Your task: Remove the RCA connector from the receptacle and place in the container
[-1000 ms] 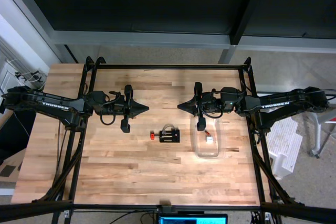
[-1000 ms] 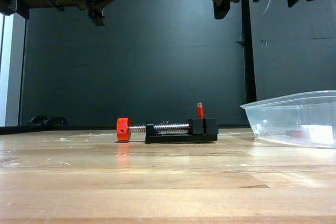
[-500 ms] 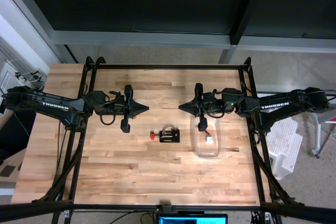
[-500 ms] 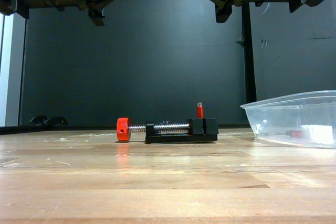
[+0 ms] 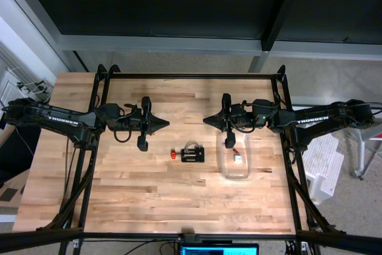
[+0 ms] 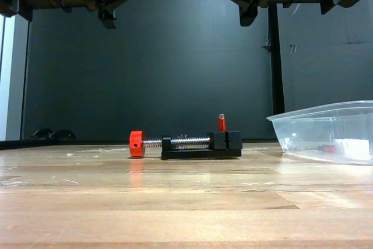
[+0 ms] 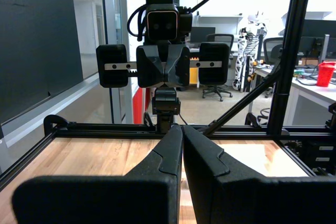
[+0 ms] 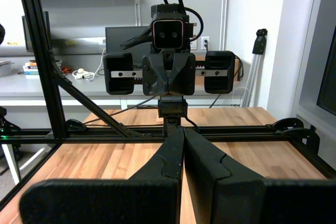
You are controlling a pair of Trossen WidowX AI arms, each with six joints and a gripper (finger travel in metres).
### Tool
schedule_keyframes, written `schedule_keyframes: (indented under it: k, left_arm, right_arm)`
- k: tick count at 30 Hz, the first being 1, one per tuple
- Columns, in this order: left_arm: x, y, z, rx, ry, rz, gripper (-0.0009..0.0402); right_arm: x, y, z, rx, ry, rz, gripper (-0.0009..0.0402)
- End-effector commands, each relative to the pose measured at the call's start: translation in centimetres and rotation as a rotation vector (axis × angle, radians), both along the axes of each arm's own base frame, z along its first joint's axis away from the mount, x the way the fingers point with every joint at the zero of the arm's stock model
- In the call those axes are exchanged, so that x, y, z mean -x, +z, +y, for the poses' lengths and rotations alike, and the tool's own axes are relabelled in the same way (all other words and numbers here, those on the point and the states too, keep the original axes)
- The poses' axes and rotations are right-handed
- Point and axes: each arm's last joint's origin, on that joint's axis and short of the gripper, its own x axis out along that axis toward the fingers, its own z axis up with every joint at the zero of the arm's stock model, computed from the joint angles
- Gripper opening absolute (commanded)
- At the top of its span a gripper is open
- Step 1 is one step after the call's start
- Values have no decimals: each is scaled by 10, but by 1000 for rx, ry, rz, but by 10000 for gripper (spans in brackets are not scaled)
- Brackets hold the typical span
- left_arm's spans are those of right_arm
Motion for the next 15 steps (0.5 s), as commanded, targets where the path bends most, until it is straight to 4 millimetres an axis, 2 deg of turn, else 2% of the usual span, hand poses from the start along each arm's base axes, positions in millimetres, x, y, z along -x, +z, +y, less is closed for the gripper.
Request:
schedule_keyframes:
  k: [1, 15]
  left_arm:
    - [0, 0, 0, 0, 0, 0, 0]
    - [0, 0, 0, 0, 0, 0, 0]
  right_arm:
    - [0, 0, 0, 7, -1, 0, 0]
    - [0, 0, 0, -2, 0, 0, 0]
